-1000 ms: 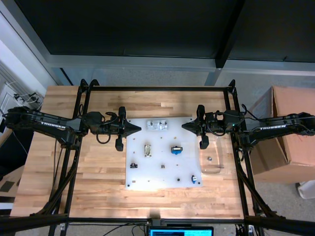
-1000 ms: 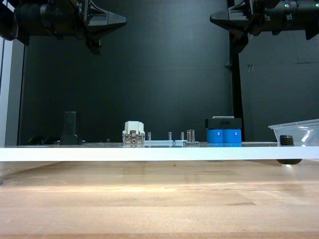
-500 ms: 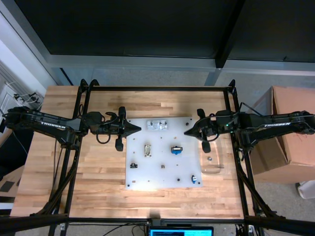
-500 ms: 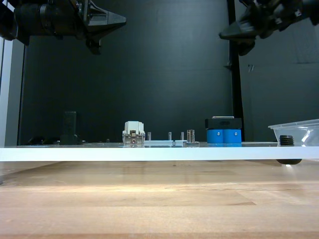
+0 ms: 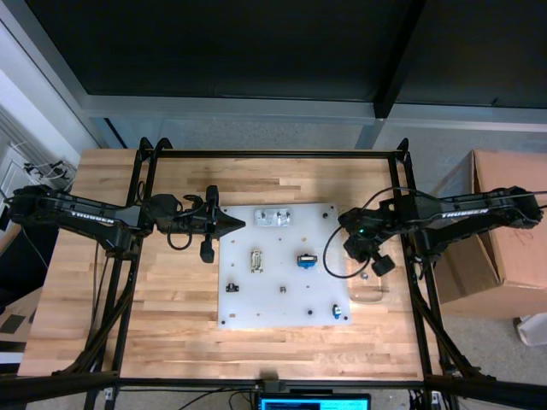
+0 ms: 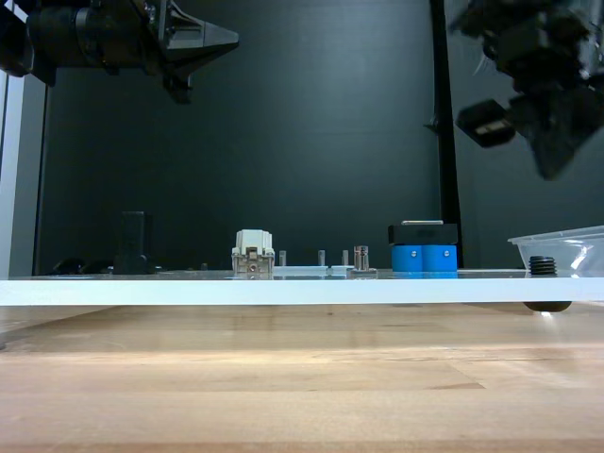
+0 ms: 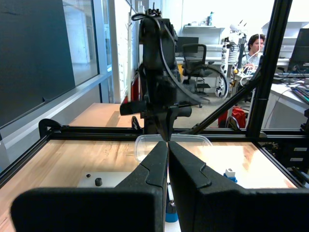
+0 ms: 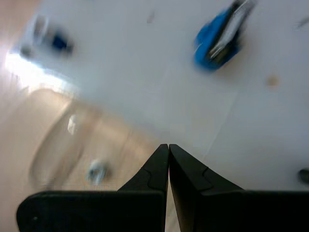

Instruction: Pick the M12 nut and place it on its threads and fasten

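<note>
Clear tray (image 6: 576,247): small silver nut (image 5: 363,275) lies free inside.
Stud (image 6: 540,266): bare, ribbed.
Left gripper (image 7: 168,141): clenched, empty, raised at board's left.
Right gripper (image 8: 168,145): clenched, empty, raised near tray.

M12 nut (image 5: 364,275): small, silver, seen flat from above. It lies free on the floor of the clear tray (image 5: 376,295), just off the right edge of the white board (image 5: 256,299), about level with the board's middle. It is well apart from its stud. In the right wrist view it is only a blurred pale speck.

Stud (image 6: 541,266): short, black, upright, fixed on the board near its near right edge. Its ribs are bare and nothing sits on top.
</note>
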You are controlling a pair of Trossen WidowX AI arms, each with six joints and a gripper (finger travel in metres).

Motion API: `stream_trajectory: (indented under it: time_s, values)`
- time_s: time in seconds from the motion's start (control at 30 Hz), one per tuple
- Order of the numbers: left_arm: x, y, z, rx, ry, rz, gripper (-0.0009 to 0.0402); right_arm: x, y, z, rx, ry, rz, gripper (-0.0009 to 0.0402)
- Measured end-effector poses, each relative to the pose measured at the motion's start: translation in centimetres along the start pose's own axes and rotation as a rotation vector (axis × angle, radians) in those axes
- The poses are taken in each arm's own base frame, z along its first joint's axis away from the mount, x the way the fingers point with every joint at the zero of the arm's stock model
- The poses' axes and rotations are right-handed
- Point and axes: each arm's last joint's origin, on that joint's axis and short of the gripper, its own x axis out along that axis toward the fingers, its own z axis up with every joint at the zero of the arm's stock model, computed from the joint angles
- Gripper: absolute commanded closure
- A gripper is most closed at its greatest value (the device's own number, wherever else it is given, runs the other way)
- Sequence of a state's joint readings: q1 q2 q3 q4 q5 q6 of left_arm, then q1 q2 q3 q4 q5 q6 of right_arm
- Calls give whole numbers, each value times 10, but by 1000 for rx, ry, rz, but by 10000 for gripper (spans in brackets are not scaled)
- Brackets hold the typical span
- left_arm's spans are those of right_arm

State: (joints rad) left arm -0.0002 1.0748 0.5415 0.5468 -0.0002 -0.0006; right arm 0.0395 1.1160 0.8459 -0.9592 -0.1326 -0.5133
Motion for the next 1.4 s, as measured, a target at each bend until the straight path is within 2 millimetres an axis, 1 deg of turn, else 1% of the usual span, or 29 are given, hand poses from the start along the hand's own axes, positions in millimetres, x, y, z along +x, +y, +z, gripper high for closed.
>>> stream_trajectory:
  time_s: [0.17,0.27,0.37,0.53,0.7,0.83,1.0,1.13,1.4]
  values:
    - [0,0,0,0,0,0,393,10,8,-6,-128,156,95,393]
    - [0,0,0,0,0,0,393,13,18,-6,-261,225,87,384]
    - [0,0,0,0,0,0,393,17,30,-3,-359,255,65,359]
    - [0,0,0,0,0,0,393,23,47,-1,-464,267,92,300]
    - [0,0,0,0,0,0,393,32,55,-6,-482,278,113,251]
    - [0,0,0,0,0,0,393,40,57,-7,-462,259,103,231]
    - [0,0,0,0,0,0,393,53,58,-11,-428,300,117,236]
    - [0,0,0,0,0,0,393,63,58,-11,-432,302,119,251]
    - [0,0,0,0,0,0,393,76,59,-13,-434,324,129,278]
